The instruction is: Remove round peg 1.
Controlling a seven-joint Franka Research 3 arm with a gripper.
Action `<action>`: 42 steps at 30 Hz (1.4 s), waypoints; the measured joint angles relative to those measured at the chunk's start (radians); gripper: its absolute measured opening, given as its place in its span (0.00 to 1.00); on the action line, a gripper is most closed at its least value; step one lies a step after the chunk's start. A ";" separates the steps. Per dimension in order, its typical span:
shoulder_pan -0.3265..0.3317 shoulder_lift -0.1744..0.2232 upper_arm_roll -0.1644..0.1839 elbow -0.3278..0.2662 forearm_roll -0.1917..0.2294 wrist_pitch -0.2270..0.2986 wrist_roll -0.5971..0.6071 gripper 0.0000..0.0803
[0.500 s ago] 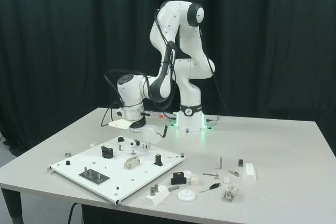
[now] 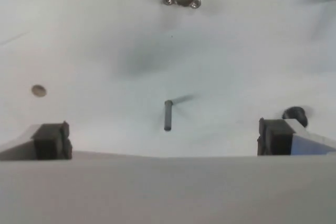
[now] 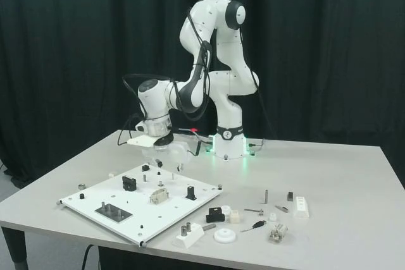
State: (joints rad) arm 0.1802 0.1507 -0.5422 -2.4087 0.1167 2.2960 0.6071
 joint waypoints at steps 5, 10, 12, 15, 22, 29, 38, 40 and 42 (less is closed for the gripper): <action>0.000 -0.030 -0.001 0.009 -0.029 -0.029 0.001 0.99; 0.000 -0.057 -0.001 0.013 -0.053 -0.049 0.003 1.00; 0.000 -0.065 -0.001 0.013 -0.058 -0.053 0.007 1.00; 0.000 -0.075 -0.001 0.013 -0.067 -0.056 0.010 1.00; 0.000 -0.089 -0.002 0.013 -0.072 -0.063 0.011 1.00; 0.000 -0.095 -0.006 0.013 -0.072 -0.064 0.029 1.00; 0.000 -0.097 -0.008 0.013 -0.075 -0.064 0.055 1.00; 0.000 -0.098 -0.008 0.013 -0.078 -0.064 0.059 1.00; 0.000 -0.098 -0.008 0.013 -0.080 -0.065 0.063 1.00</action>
